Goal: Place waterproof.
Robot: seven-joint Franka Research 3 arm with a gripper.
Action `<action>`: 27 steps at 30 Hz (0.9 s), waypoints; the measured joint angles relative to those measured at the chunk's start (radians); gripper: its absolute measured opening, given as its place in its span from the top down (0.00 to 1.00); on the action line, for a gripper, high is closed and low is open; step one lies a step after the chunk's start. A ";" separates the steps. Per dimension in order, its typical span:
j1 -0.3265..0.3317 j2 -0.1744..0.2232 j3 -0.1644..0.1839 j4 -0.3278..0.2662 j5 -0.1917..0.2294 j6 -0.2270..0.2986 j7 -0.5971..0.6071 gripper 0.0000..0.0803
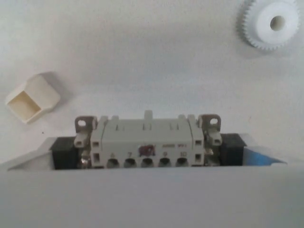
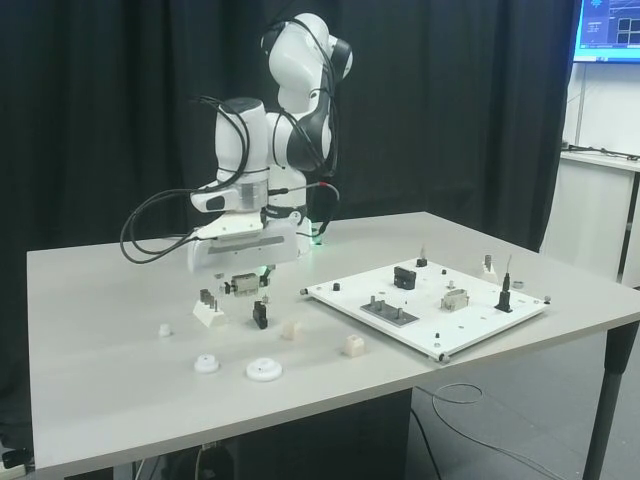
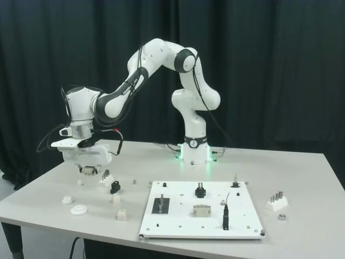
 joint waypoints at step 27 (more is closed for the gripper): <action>0.008 -0.006 0.000 0.010 -0.011 -0.001 -0.096 0.23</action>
